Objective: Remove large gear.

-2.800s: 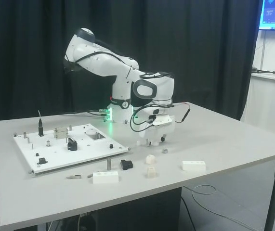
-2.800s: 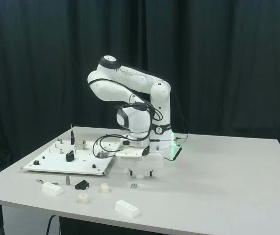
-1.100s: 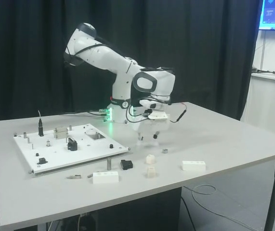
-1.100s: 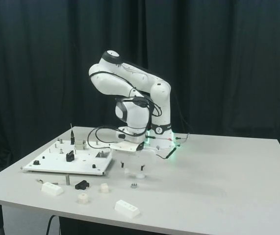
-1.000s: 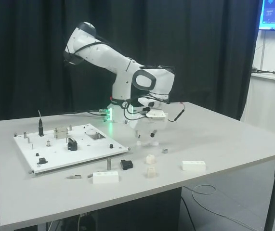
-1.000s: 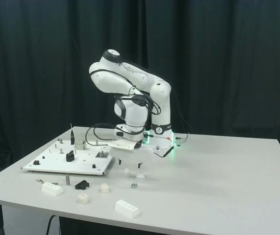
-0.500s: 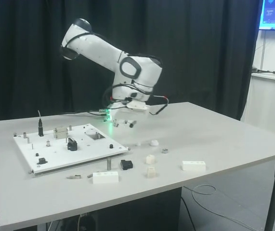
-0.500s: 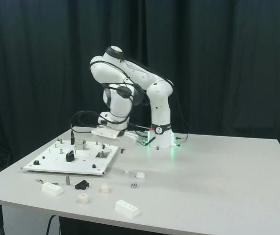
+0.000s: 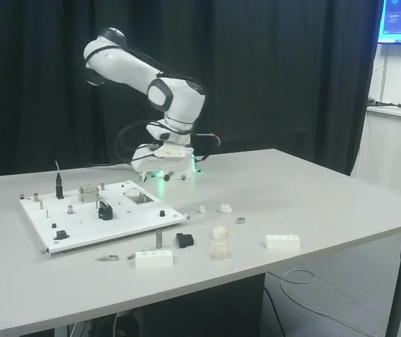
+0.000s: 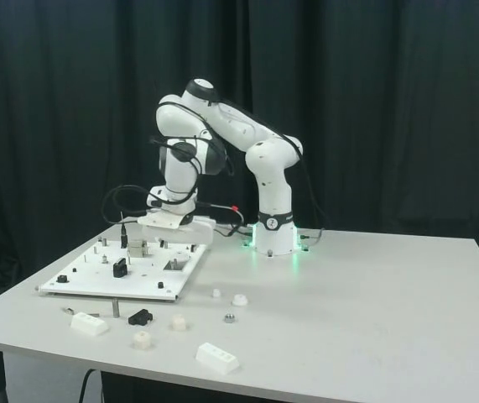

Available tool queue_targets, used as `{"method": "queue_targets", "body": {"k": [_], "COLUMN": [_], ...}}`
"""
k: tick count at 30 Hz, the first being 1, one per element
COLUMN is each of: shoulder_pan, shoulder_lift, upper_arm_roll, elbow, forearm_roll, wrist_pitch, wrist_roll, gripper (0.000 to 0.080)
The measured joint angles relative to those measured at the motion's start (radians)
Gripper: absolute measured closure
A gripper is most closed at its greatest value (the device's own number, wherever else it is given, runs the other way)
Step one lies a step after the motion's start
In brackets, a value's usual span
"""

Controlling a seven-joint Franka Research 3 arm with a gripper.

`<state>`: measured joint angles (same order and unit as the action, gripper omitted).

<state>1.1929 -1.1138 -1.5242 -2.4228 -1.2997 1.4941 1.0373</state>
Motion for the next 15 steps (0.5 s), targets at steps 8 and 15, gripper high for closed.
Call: {"method": "queue_targets", "body": {"k": [8,15], "shoulder_pan": [-0.086,-0.145], "shoulder_lift": [-0.034,-0.057], "upper_arm_roll": [-0.002,-0.005], "elbow": [-0.022,-0.045], "forearm_roll": [0.000,-0.004], "wrist_pitch": [-0.002,-0.003], "wrist_roll": [-0.060,-0.086], "gripper": [0.0003,0.0003]}}
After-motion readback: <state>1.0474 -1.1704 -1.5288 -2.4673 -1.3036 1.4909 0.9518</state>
